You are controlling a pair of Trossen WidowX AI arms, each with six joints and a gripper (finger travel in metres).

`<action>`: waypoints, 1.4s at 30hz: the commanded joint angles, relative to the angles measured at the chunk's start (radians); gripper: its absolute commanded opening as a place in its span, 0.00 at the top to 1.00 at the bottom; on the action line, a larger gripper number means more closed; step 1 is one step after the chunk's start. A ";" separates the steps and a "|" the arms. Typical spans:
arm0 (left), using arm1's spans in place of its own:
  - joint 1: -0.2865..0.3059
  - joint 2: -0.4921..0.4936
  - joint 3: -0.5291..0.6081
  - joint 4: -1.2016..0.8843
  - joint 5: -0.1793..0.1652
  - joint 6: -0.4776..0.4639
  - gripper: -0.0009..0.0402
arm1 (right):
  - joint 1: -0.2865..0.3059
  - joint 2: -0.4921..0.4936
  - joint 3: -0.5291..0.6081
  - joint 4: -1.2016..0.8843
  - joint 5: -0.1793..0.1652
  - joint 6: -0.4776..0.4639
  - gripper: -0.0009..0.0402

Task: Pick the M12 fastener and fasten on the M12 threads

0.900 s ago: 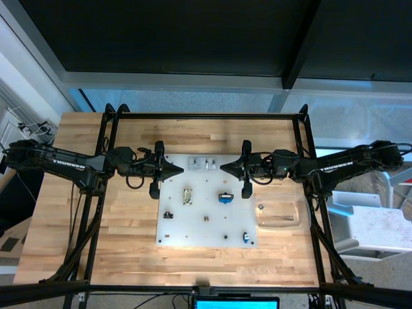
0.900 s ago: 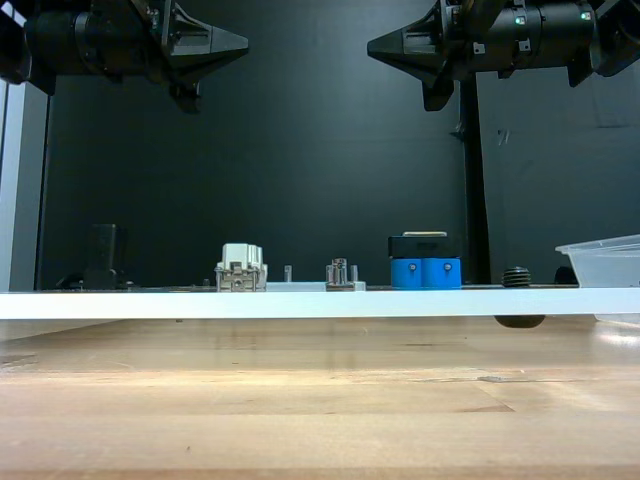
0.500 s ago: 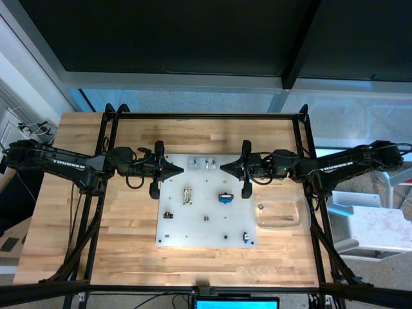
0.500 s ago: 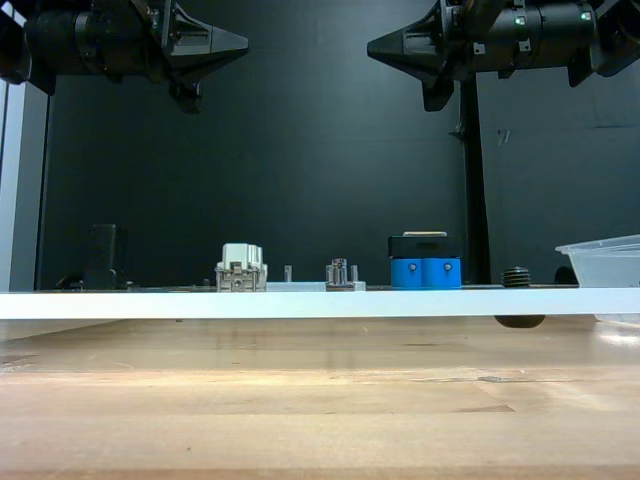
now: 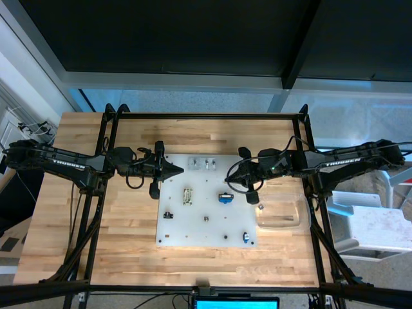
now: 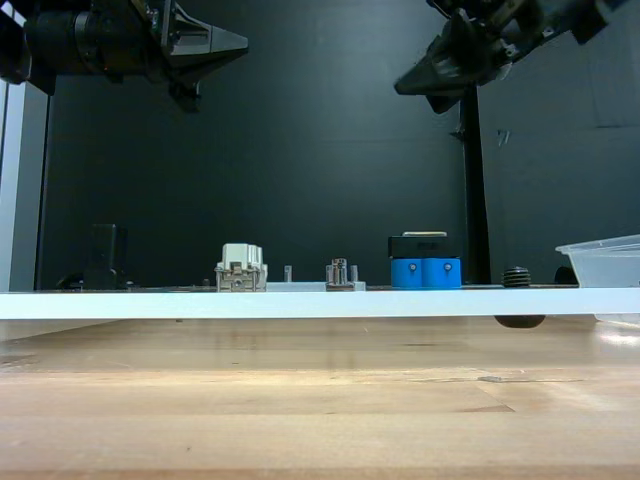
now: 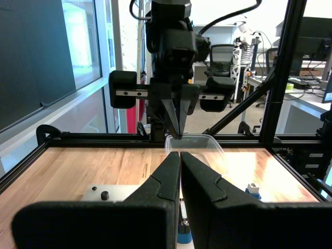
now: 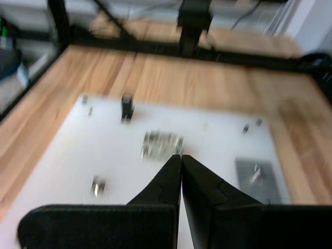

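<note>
Left tool (image 5: pixel 181 169): it hangs high over the far left corner of the white board (image 5: pixel 193 225) and points to the right. Its two fingers lie together, narrow, with nothing between them.
Right tool (image 5: pixel 227 179): it is high over the far right part of the board and tilts down toward it. Its fingers are pressed together and it holds nothing.
M12 fastener (image 5: pixel 261 206): a tiny dark piece in the clear tray (image 5: pixel 300 222), just beside the tray's left wall. It is well apart from both tools.
Stud (image 6: pixel 516 277): short and black, it stands on the board in front of the tray. Its ribs show bare.
Tray: it rests on the wooden counter (image 5: pixel 129 257), just beside the board's right edge.
Hidden or cut off: the low view cuts the tray at its right edge, and the fastener cannot be made out there. The same view cuts both arms at its top edge. In the right wrist view the small parts on the board are hard to tell apart.
Writing: white lettering (image 5: pixel 61 163) runs along each arm in the high view. It is too small to read with certainty.
</note>
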 commanded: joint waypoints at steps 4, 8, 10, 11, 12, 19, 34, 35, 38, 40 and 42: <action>0.000 0.000 0.000 0.000 0.000 0.000 0.98 | 0.032 0.021 0.124 -0.352 -0.010 -0.068 0.98; 0.000 0.000 0.000 0.000 0.000 0.000 0.98 | 0.043 0.052 0.191 -0.532 -0.010 -0.091 0.98; 0.000 0.000 0.000 0.000 0.000 0.000 0.98 | 0.043 0.066 0.220 -0.613 -0.010 -0.103 0.98; 0.000 0.000 0.000 0.000 0.000 0.000 0.98 | 0.044 0.074 0.234 -0.652 -0.011 -0.113 0.98; 0.000 0.000 0.000 0.000 0.000 0.000 0.98 | 0.045 0.083 0.247 -0.687 -0.011 -0.122 0.98; 0.000 0.000 0.000 0.000 0.000 0.000 0.98 | 0.048 0.117 0.269 -0.831 -0.034 -0.222 0.98; 0.000 0.000 0.000 0.000 0.000 0.000 0.98 | 0.095 0.210 0.268 -1.019 -0.032 -0.551 0.98; 0.000 0.000 0.000 0.000 0.000 0.000 0.98 | 0.103 0.222 0.268 -1.027 -0.032 -0.563 0.98; 0.000 0.000 0.000 0.000 0.000 0.000 0.98 | 0.129 0.266 0.267 -1.032 -0.027 -0.592 0.98; 0.000 0.000 0.000 0.000 0.000 0.000 0.98 | 0.140 0.291 0.267 -1.032 -0.027 -0.612 0.98; 0.000 0.000 0.000 0.000 0.000 0.000 0.98 | 0.147 0.308 0.267 -1.029 -0.027 -0.641 0.98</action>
